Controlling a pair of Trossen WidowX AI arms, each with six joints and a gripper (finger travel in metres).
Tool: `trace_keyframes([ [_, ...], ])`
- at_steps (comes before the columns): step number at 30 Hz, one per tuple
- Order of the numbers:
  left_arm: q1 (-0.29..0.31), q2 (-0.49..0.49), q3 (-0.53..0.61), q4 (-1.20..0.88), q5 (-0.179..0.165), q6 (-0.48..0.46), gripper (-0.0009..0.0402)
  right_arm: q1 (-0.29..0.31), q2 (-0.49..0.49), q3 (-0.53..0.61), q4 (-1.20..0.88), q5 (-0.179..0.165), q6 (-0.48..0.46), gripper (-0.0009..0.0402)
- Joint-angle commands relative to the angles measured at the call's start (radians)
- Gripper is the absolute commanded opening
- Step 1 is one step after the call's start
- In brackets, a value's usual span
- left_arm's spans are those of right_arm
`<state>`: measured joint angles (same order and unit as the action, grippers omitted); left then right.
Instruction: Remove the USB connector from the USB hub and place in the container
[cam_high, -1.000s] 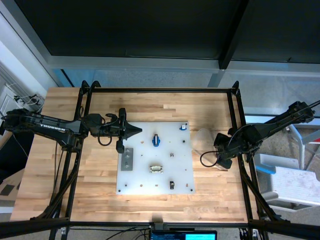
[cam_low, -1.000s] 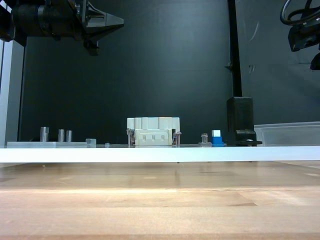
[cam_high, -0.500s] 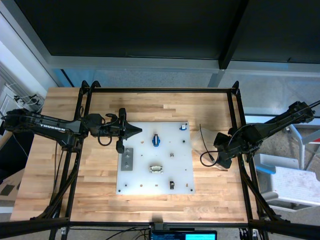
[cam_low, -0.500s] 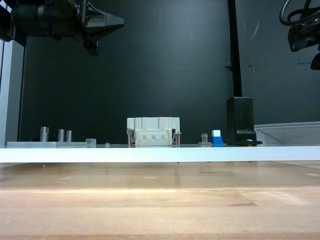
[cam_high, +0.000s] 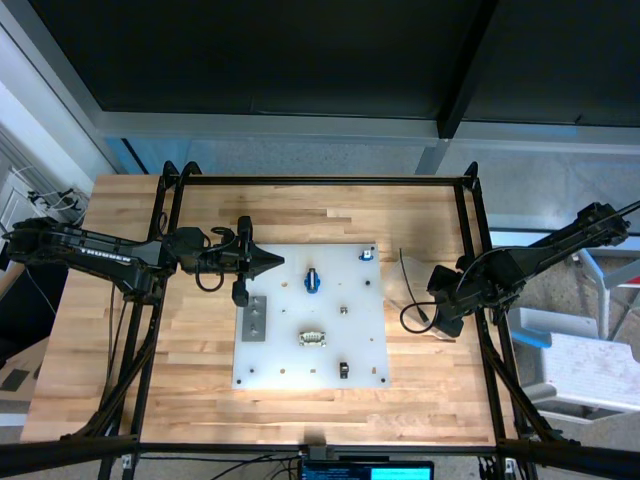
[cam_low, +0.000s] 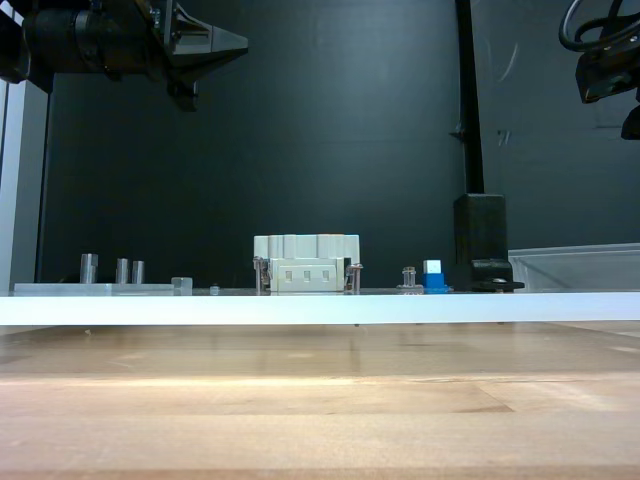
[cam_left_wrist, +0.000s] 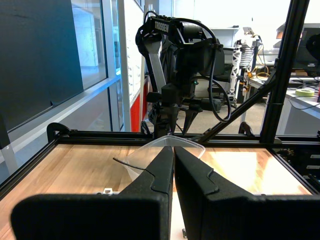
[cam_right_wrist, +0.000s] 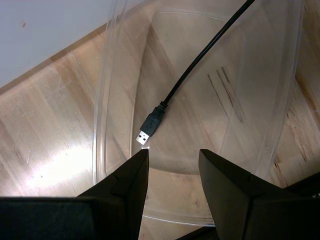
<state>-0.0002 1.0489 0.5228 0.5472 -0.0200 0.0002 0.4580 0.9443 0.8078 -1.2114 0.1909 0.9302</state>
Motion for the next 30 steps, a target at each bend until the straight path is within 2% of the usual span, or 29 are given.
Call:
trace_keyframes([
  [1, 0.0, 0.0, 0.0, 0.0, 0.0, 0.0, 0.0001, 0.0, 0.0, 0.0, 0.002, 0.0, 0.0, 0.0137],
  [30, 0.0, 0.0, 0.0, 0.0, 0.0, 0.0, 0.0001, 0.001, 0.0, 0.0, 0.02, 0.0, 0.0, 0.0138],
])
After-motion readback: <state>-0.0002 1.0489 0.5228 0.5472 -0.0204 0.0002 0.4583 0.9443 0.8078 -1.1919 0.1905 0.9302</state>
